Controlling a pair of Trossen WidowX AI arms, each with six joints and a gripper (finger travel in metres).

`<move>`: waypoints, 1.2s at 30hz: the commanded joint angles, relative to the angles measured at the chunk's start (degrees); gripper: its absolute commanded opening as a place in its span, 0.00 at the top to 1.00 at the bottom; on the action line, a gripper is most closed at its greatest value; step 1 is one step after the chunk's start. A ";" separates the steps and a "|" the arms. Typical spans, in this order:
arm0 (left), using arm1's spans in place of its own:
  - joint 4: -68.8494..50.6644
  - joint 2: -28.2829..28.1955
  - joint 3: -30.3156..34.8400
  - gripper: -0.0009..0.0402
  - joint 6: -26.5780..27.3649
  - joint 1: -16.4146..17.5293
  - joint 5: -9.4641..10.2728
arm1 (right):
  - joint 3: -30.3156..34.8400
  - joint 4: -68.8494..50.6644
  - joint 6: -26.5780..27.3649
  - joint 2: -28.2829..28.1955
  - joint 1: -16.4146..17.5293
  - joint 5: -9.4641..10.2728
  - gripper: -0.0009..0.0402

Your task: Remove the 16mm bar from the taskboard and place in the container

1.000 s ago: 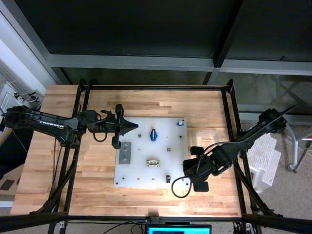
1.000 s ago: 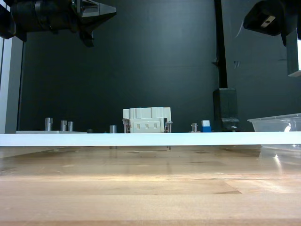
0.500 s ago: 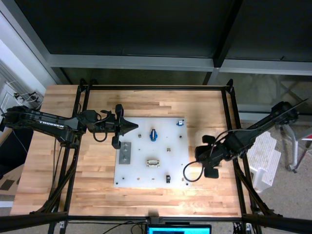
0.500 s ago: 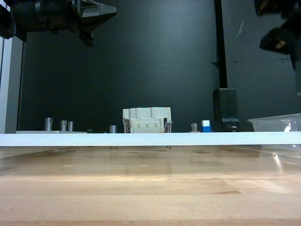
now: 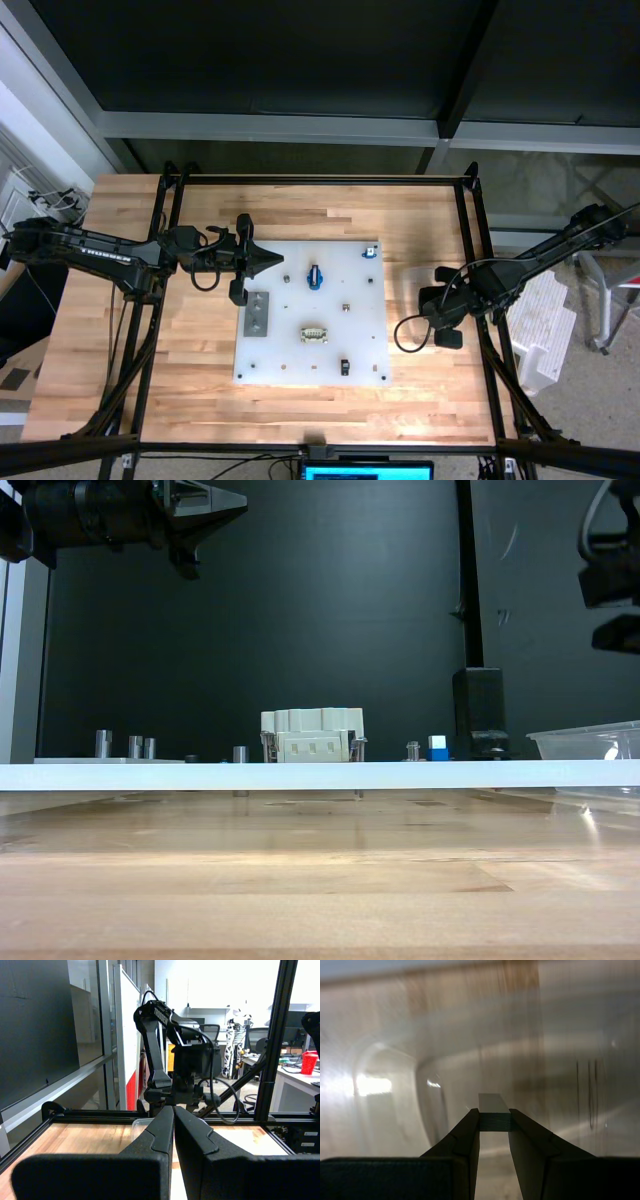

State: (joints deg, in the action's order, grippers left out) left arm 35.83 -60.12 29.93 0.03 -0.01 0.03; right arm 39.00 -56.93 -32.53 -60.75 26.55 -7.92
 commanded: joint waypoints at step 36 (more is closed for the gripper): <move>0.02 0.00 0.02 0.98 0.00 0.00 -0.02 | -0.96 -0.15 -3.04 3.19 -1.70 -1.75 0.36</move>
State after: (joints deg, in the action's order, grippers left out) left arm 35.83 -60.12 29.95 0.03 -0.01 0.01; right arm 36.86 -56.64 -36.58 -57.69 25.19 -9.50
